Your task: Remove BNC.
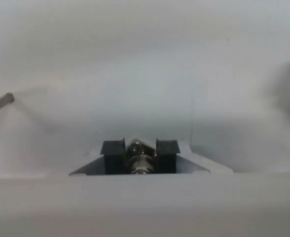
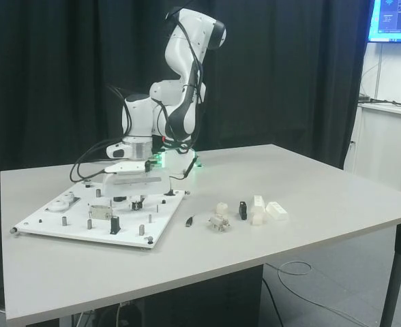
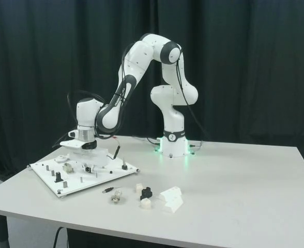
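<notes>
Metal shows between the two black fingertips in the wrist view: the small cylindrical BNC connector (image 1: 140, 159) is clamped by the gripper (image 1: 140, 154), low over the flat white task board (image 2: 43, 221) on the grey table (image 2: 309, 191). For a clean removal, the bayonet collar is best twisted fully free before any straight upward pull is made, so the board is not dragged.

The arm (image 3: 141, 67) has glossy white plastic shells. The board (image 2: 50, 221) looks smooth, matt white, studded with small metal posts (image 2: 140, 229). The connector (image 1: 140, 157) between the black, matt fingers (image 1: 113, 154) is shiny metal. The table (image 3: 245, 191) is smooth matt grey. The curtain (image 3: 255, 67) is black cloth.
</notes>
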Available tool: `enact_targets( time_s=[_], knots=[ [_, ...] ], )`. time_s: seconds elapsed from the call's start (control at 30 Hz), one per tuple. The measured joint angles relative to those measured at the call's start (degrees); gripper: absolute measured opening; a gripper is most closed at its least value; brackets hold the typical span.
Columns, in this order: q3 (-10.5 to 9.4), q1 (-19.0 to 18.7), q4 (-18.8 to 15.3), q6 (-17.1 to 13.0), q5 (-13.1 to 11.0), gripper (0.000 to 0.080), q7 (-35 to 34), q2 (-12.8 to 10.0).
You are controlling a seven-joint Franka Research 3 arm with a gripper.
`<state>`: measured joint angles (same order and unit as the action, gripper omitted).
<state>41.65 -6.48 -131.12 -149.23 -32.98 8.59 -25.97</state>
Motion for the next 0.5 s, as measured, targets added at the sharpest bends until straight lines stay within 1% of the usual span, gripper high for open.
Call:
enact_targets(
  time_s=[0.33, 0.5],
  knots=[
    [0.01, -0.13, -0.01, 0.11, 0.46, 0.013, 7.0, 0.07],
    [0.03, -0.13, -0.01, 0.29, 0.81, 0.013, 8.55, 0.22]
  ],
)
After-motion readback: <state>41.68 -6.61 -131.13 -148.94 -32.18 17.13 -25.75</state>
